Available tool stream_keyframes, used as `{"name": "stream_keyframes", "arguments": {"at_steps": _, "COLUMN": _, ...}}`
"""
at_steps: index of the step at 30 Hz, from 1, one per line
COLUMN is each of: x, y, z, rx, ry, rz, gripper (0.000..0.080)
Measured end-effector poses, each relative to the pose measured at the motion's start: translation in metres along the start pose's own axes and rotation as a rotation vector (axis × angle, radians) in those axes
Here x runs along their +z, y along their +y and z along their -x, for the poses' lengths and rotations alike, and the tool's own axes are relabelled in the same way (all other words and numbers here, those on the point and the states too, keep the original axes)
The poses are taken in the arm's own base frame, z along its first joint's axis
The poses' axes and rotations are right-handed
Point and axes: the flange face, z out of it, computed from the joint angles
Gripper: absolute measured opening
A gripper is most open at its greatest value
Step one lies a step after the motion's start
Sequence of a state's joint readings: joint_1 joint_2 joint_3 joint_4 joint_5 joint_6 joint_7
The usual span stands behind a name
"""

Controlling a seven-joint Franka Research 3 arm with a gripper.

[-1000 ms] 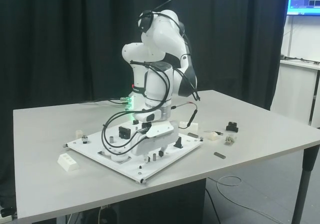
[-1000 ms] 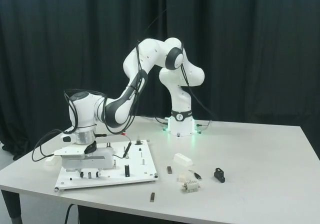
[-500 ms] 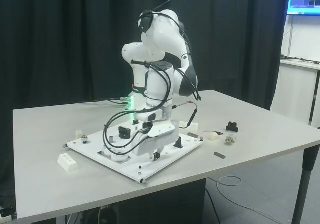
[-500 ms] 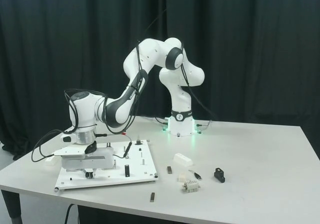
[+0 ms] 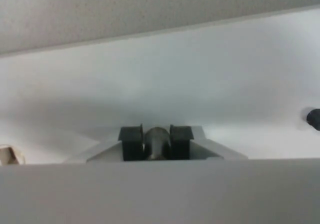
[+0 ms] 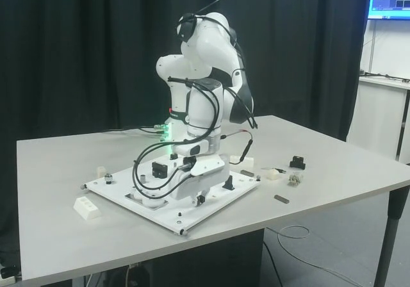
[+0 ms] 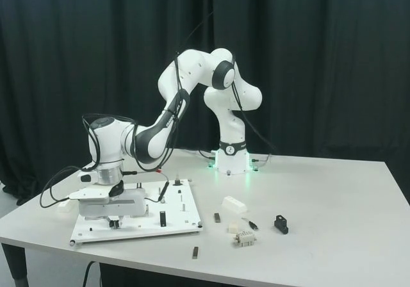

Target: Remove round peg 3.

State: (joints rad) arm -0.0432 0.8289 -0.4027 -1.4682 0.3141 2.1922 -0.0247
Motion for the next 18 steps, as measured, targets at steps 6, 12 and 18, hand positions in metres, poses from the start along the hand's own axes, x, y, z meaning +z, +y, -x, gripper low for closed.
{"name": "stream_keyframes", "arguments": {"at_steps": 6, "x": -0.009, "y": -0.001, "z": -0.001, "rx": -0.011, "ry": -0.011, "rz": 0.007, "gripper": 0.0112}}
{"name": "stream_keyframes", "arguments": {"at_steps": 12, "x": -0.027, "y": -0.003, "z": -0.003, "rx": -0.021, "ry": -0.026, "rz": 0.011, "gripper": 0.0111}}
{"name": "stream_keyframes", "arguments": {"at_steps": 18, "x": -0.047, "y": -0.005, "z": -0.003, "rx": -0.028, "ry": -0.044, "rz": 0.006, "gripper": 0.0111}}
